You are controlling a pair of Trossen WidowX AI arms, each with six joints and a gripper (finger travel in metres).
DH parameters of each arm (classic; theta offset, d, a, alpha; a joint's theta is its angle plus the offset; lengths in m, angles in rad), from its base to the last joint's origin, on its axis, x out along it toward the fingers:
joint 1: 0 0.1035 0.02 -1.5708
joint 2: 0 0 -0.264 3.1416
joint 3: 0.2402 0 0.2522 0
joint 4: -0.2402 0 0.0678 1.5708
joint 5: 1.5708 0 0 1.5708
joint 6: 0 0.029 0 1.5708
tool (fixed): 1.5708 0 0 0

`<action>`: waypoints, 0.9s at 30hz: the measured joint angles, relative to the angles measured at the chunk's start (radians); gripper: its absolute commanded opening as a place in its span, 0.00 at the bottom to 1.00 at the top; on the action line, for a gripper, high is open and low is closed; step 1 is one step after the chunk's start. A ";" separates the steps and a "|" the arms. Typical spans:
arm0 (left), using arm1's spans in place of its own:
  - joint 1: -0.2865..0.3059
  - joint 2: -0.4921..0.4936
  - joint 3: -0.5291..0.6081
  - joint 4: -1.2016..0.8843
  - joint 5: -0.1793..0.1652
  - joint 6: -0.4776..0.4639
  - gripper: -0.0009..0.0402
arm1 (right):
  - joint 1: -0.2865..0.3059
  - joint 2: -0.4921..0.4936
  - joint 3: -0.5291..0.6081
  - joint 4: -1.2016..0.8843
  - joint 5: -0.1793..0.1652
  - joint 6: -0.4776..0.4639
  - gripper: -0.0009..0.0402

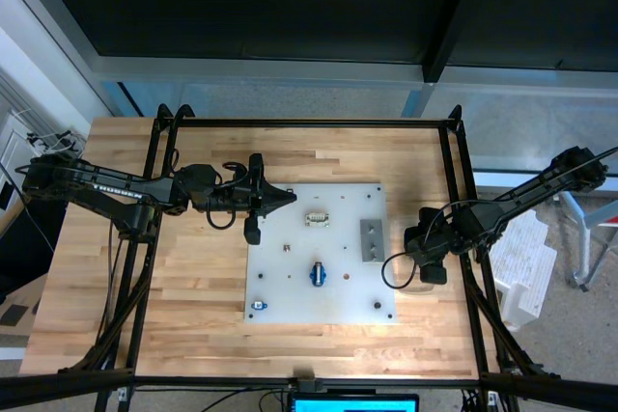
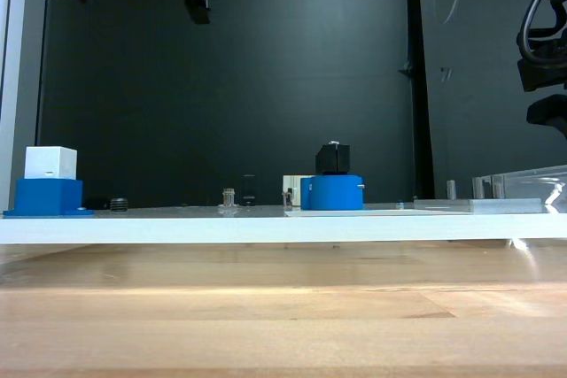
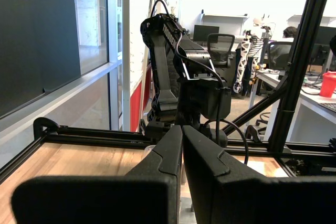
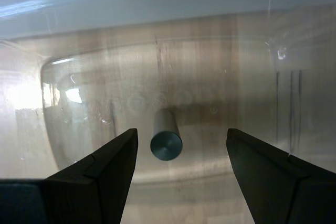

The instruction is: Pick the 16mm cylinder and install on the taskboard

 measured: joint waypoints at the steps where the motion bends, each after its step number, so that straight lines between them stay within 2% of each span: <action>1: 0.000 0.000 0.000 0.000 0.000 0.000 0.02 | 0.000 0.000 -0.001 0.005 0.000 0.000 0.57; 12: -0.001 0.000 0.000 0.000 0.000 0.000 0.02 | 0.009 0.088 -0.002 0.014 -0.020 -0.021 0.48; 27: 0.000 0.000 0.000 0.000 0.000 0.000 0.02 | 0.014 0.091 -0.002 0.020 -0.019 -0.024 0.44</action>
